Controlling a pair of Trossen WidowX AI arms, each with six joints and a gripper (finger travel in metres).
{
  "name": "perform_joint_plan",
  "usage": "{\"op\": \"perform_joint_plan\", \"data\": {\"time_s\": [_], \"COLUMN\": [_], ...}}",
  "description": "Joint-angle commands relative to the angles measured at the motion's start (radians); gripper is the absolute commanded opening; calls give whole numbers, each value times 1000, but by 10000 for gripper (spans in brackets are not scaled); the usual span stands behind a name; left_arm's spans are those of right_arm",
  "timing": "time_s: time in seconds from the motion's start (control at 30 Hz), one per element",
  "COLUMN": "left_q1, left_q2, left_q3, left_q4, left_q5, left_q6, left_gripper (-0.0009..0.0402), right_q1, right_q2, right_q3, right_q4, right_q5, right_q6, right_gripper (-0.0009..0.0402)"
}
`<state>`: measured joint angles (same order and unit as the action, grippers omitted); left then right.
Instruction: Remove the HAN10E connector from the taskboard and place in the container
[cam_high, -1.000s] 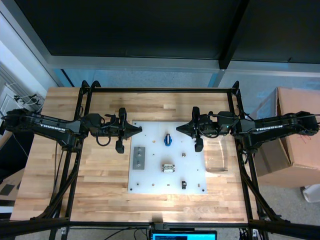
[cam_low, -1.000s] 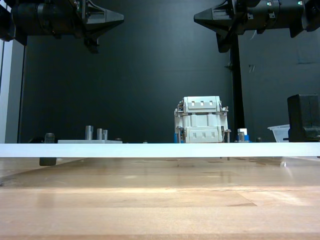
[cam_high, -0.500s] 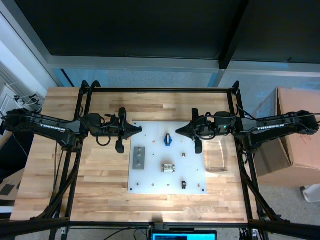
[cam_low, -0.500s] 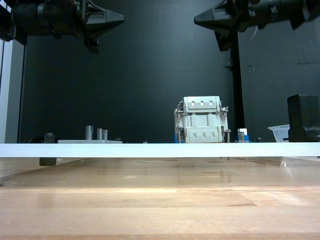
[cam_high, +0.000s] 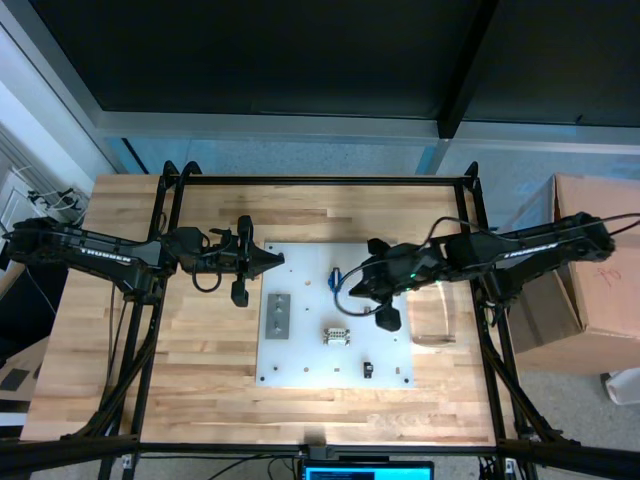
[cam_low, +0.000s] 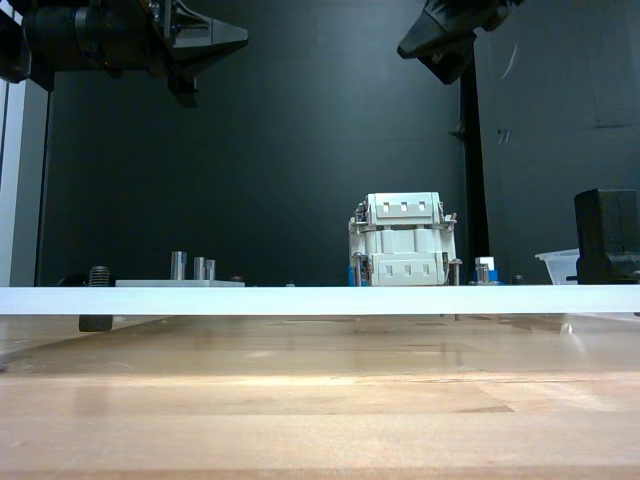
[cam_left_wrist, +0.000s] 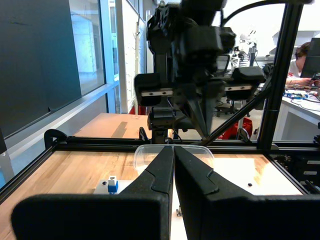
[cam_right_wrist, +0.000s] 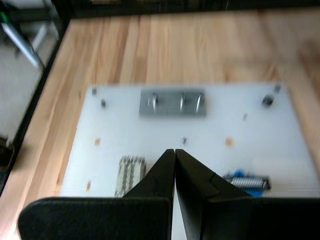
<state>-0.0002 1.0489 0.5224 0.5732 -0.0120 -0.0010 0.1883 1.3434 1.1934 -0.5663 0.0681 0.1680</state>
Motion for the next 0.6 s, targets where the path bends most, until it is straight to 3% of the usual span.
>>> {"op": "perform_joint_plan", "data": {"time_s": [0.03,0.6], "left_q1": [0,0], "left_q2": [0,0], "left_q3": [0,0], "left_q4": [0,0], "left_q5": [0,0], "left_q6": [0,0], "left_gripper": [0,0], "right_q1": [23,72], "right_q2": [87,505], "right_q3": [113,671], "right_q4": [-141,-654], "right_q5": [2,-12], "right_q6": [31,141], "right_gripper": [0,0]}}
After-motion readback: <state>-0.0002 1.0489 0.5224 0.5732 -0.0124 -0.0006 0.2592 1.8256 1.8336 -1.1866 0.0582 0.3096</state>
